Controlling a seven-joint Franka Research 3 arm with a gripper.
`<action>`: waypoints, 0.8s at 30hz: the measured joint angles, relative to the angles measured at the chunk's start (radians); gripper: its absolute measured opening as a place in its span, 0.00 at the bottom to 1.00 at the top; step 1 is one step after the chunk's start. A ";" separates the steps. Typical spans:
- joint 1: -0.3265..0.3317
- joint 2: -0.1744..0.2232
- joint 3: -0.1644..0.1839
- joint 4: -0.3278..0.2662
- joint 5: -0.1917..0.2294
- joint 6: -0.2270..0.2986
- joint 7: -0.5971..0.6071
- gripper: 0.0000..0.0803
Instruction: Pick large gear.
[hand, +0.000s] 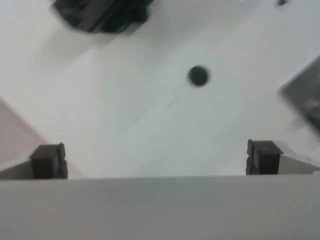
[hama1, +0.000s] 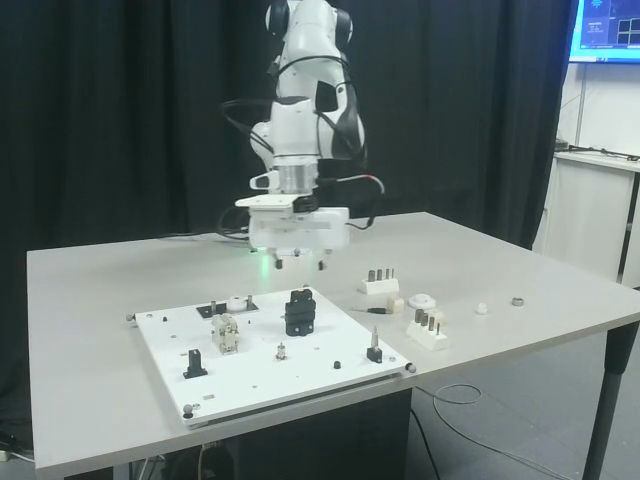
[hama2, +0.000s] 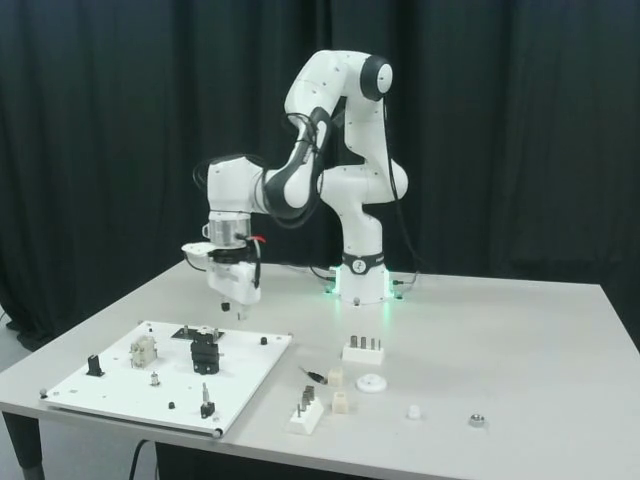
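Tool (hama1: 297, 262) hanging above the far edge of the white board (hama1: 262, 352), fingers spread wide and holding nothing, as seen in the wrist view with only bare white board and one small black dot (hand: 198, 76) between the fingertips (hand: 48, 161). On the board: a black block (hama1: 300, 312) near the middle, a pale small fixture (hama1: 225, 332) beside it, a black bracket (hama1: 194, 364) toward the near corner, and a few short pins. Large gear (hama1: 422, 300), white, lying flat on the grey surface (hama1: 90, 300) off the board, well apart from the tool, just beside a white holder with upright pegs (hama1: 378, 284). Second white peg holder (hama1: 428, 327) nearer the surface's front edge. Farther along, a small white cap (hama1: 481, 308) and a small grey ring (hama1: 518, 300). No readable writing or labels anywhere; screen (hama1: 607, 30) in the upper corner of the first room view too small to read.
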 joint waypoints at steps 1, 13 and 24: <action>0.011 -0.004 0.000 0.000 -0.008 -0.002 0.018 1.00; 0.145 -0.042 0.006 0.010 -0.107 -0.044 0.238 1.00; 0.267 -0.047 0.012 0.027 -0.184 -0.101 0.417 1.00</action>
